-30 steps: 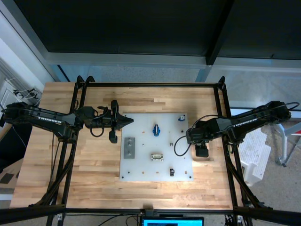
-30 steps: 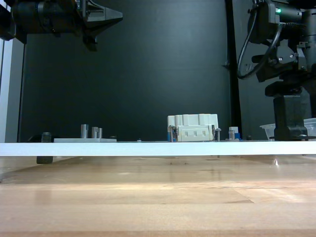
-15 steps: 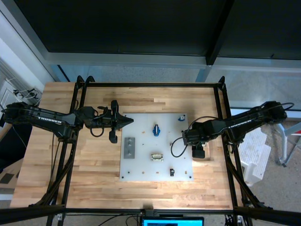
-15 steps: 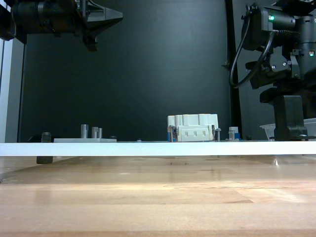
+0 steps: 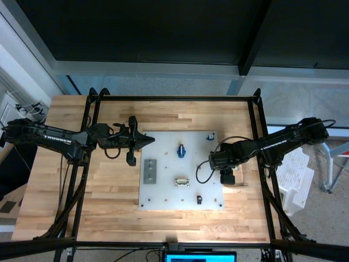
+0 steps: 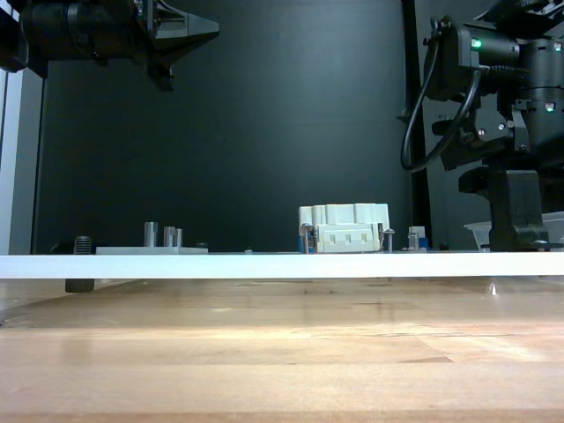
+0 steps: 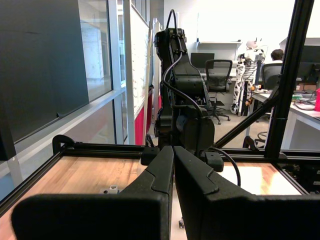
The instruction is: Pick the HAN10E connector and install on the hub
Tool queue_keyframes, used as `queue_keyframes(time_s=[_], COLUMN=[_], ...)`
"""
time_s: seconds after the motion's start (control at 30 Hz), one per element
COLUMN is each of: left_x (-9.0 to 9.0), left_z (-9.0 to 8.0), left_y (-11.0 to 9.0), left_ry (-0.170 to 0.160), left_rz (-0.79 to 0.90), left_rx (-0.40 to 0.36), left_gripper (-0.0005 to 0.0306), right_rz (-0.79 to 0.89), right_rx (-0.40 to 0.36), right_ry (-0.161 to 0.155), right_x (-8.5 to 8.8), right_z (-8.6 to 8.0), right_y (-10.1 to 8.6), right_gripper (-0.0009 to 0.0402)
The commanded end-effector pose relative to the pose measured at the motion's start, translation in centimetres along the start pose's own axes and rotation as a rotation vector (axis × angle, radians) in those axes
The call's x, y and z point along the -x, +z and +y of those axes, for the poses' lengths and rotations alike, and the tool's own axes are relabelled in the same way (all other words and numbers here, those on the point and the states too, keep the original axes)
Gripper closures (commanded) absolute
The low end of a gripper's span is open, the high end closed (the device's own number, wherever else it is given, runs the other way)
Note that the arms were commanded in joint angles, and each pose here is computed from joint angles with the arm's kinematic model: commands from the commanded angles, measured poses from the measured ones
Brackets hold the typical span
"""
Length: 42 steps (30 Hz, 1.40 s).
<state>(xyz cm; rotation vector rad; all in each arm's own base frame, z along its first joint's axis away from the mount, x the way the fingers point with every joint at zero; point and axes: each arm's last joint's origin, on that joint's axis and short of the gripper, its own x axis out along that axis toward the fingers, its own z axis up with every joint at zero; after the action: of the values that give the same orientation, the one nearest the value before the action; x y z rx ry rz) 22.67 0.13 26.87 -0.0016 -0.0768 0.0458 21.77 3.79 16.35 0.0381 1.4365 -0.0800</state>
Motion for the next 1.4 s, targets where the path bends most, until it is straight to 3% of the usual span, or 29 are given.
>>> queue_keyframes(time_s=[0.03,0.5,1.4], left_x=[-0.01,-0.01,-0.01], left_z=[0.01,0.01,0.00], left_y=[-0.01,-0.01,-0.01], left_ry=[0.000,0.000,0.000], left_rz=[0.000,0.000,0.000], left_rx=[0.000,0.000,0.000], left_gripper=[0.0300,0.0300,0.0300], right_rz=[-0.012,-0.022,-0.023], right_rx=[-0.002,-0.002,-0.002], right_ry=[-0.002,0.001,0.001], right_x=[-0.28,-0.77,-0.67], right_z=[0.07,0.20,0.20], right_y=[0.29,0.67,0.68], right_gripper=[0.0285,0.0395,0.0390])
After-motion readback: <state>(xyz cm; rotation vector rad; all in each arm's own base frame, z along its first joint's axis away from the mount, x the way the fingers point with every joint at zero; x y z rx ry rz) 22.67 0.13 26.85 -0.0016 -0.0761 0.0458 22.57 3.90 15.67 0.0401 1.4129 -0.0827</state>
